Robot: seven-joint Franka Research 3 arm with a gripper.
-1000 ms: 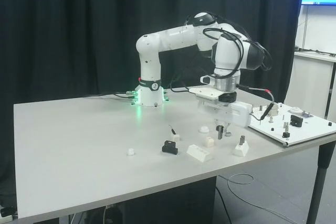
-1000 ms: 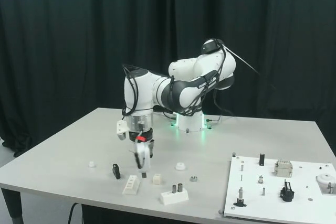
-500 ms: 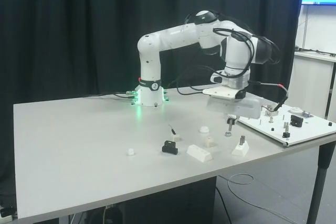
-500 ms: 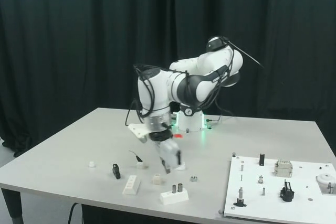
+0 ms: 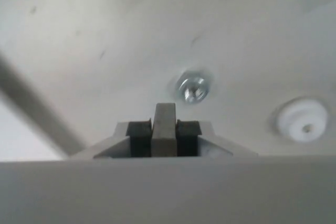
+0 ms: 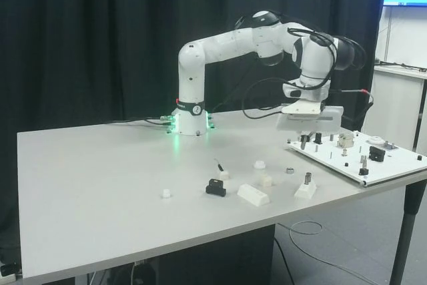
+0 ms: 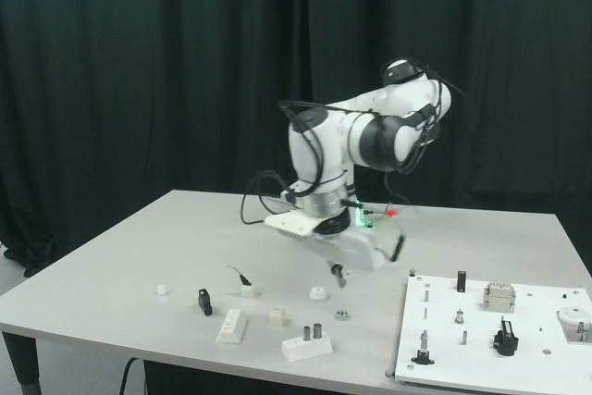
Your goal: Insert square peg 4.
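— Where is the gripper (image 6: 304,142)?
— Right of centre in the first room view, hanging above the near-left edge of the white board (image 6: 390,165), clear of the table (image 6: 100,171). In the second room view, gripper (image 7: 339,274) at centre frame, above the white round cap (image 7: 318,294) and the metal nut (image 7: 340,314), left of the board (image 7: 481,349).

— And the jaws?
— Narrow, clamped on the square peg (image 5: 164,124). In the wrist view, black pads (image 5: 138,137) pressed against both sides of the grey peg, its tip poking past them at centre frame.

— So where is the peg itself?
— Held in the air, not touching anything. Seen as a small dark stub under the hand in both room views (image 6: 304,141) (image 7: 339,272).

— What lies beneath?
— In the wrist view, the nut (image 5: 193,87) just above the peg tip, the round cap (image 5: 303,121) at the right edge, both on bare grey table.

— Anything else on the table?
— In the first room view, lower centre: a small black part (image 6: 215,187), a white block (image 6: 253,195), a white block with two upright pins (image 6: 305,187), a small white knob (image 6: 166,193) further left. Arm base (image 6: 191,117) glowing green at upper centre-left.
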